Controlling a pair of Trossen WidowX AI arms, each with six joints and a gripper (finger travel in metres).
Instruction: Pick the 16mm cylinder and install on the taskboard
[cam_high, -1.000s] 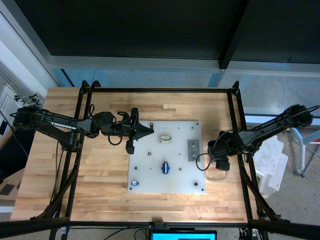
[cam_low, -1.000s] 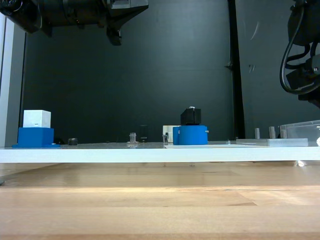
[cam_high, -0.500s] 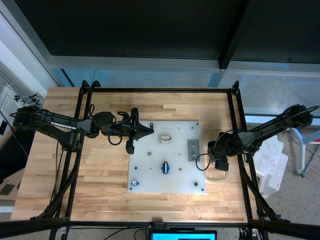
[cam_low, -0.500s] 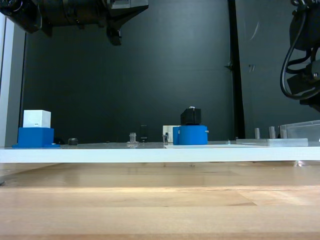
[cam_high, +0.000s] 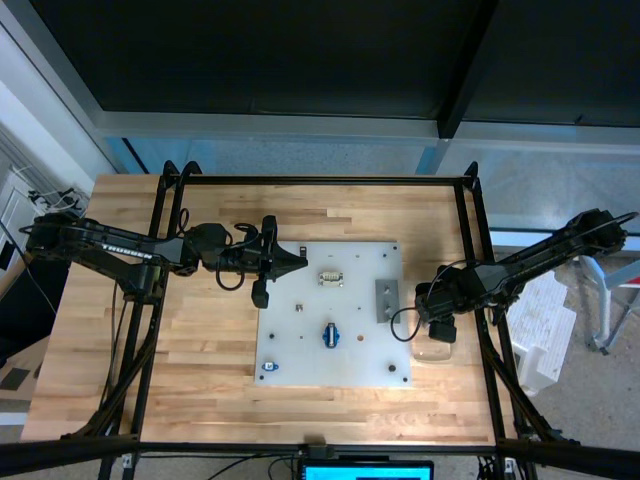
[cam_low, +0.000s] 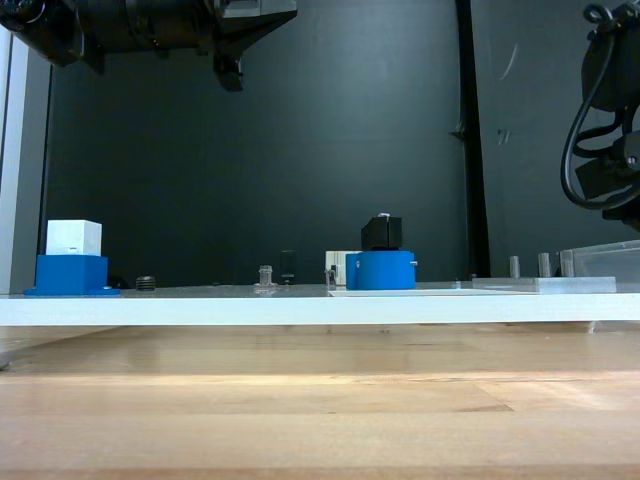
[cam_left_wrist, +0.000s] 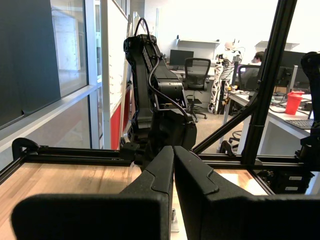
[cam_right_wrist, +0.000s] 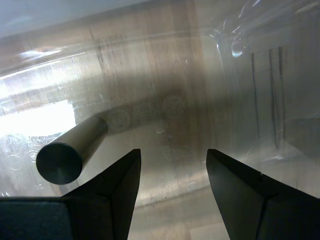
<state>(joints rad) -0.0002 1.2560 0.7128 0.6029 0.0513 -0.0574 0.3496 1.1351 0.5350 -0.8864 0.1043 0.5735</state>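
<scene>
Evidently at the reach-in stage, with nothing grasped yet. Over by the table's right edge: right gripper (cam_high: 440, 333), low over the clear plastic tray (cam_high: 437, 356), just off the taskboard's (cam_high: 330, 372) right edge. Fingers (cam_right_wrist: 112, 200) spread wide, gripping nothing, pointed down at the tray floor so as to straddle a part from above. Inside the tray: the 16mm cylinder (cam_right_wrist: 70, 150), lying on its side, dark round end toward the wrist camera, beside one open finger rather than between the pair (so not lined up for a squeeze, by the look of it). No other loose part to be made out in that tray. Probably calls for a sideways shift toward the peg before closing. Over the taskboard's far left corner: left gripper (cam_high: 300, 262), held high and level, fingers (cam_left_wrist: 155, 180) pressed together on nothing, parked out of the way of the work. On the taskboard itself: grey metal block (cam_high: 386, 299) near the right edge, blue connector (cam_high: 329, 335) near the middle, small holes open for the peg.
</scene>
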